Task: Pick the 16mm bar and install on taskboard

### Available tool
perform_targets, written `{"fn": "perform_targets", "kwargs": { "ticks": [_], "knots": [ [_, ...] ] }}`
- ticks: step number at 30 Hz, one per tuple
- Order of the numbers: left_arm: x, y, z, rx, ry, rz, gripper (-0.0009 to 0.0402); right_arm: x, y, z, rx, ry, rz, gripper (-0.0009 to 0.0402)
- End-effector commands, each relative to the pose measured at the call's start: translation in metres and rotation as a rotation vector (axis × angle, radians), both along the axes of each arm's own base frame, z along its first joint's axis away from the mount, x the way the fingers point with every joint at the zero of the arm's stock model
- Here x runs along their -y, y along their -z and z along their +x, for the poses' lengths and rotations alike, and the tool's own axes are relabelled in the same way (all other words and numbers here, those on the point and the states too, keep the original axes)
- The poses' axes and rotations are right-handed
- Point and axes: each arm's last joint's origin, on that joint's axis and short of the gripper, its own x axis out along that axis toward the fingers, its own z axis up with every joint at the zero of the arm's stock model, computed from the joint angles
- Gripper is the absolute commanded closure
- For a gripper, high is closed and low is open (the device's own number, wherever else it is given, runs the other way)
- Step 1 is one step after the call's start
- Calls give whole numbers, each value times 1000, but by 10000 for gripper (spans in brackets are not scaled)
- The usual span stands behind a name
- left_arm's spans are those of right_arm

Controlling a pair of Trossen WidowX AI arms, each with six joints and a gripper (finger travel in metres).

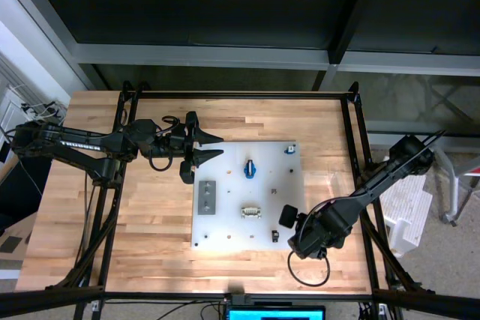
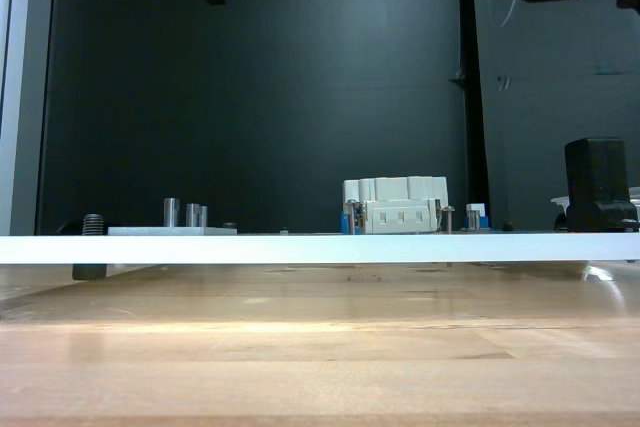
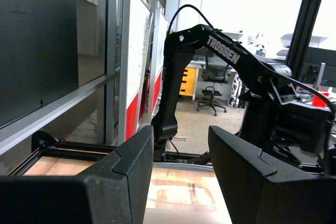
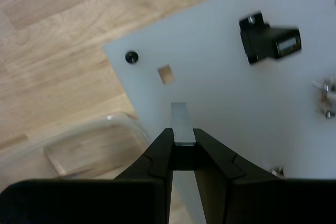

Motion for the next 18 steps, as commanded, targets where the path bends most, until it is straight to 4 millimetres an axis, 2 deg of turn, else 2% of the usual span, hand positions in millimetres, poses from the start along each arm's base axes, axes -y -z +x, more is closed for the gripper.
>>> {"fn": "perform_targets", "kwargs": {
  "ticks": [1, 10, 18],
  "knots": [
    [0, 0, 0, 0, 0, 0, 253, -4, 3, 4, -11, -35, -8, 393],
    [0, 0, 0, 1, 0, 0, 253, -11, 14, 5, -62, -212, -14, 393],
    [0, 0, 0, 1, 0, 0, 253, -14, 22, 9, -89, -301, -22, 393]
  ]
}}
